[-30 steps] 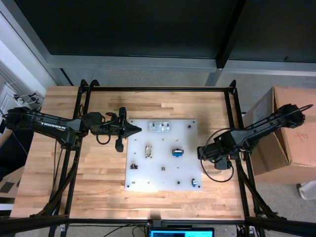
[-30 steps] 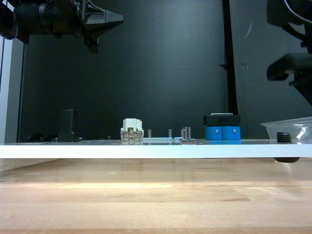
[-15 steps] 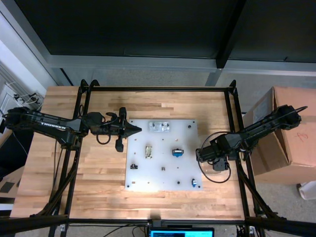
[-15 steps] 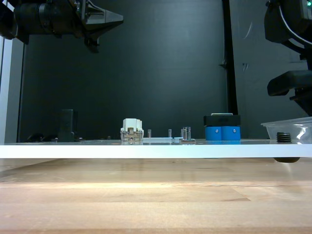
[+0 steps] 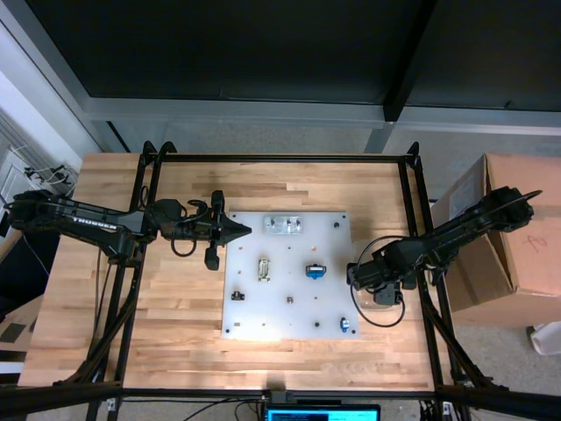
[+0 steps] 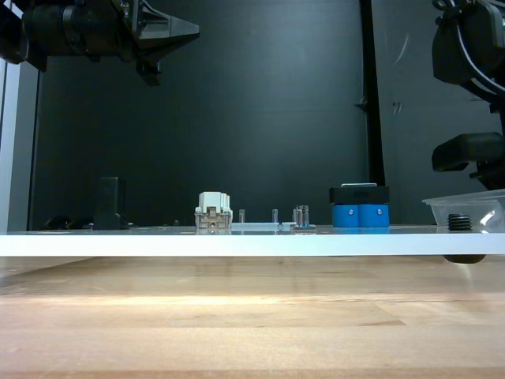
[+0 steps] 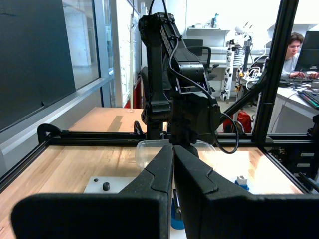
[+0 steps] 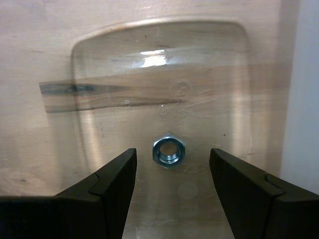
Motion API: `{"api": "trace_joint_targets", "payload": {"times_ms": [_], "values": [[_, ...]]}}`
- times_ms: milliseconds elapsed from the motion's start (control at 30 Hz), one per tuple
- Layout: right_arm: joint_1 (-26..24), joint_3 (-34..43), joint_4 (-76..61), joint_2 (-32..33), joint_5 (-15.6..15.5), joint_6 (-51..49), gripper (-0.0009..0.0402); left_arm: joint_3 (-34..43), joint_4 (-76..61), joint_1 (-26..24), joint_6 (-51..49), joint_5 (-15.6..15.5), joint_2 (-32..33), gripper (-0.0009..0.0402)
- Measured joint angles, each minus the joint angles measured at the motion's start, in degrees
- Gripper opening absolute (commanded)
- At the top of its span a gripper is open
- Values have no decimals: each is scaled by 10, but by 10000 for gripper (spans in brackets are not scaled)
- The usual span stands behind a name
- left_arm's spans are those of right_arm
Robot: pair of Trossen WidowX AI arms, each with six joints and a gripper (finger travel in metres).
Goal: Pick the M12 nut and place it on its threads and fasten
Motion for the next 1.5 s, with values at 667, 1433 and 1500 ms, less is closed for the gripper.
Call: {"api": "trace_joint_targets", "payload": {"times_ms": [667, 1433, 1500], "values": [[0, -14, 27, 14, 0, 30, 157, 0, 0, 0, 0, 0, 0, 0], [0, -16, 34, 13, -16, 38, 56, 0, 0, 0, 0, 0, 0, 0], [0, -16, 34, 12, -16, 43, 45, 0, 0, 0, 0, 0, 0, 0]]}}
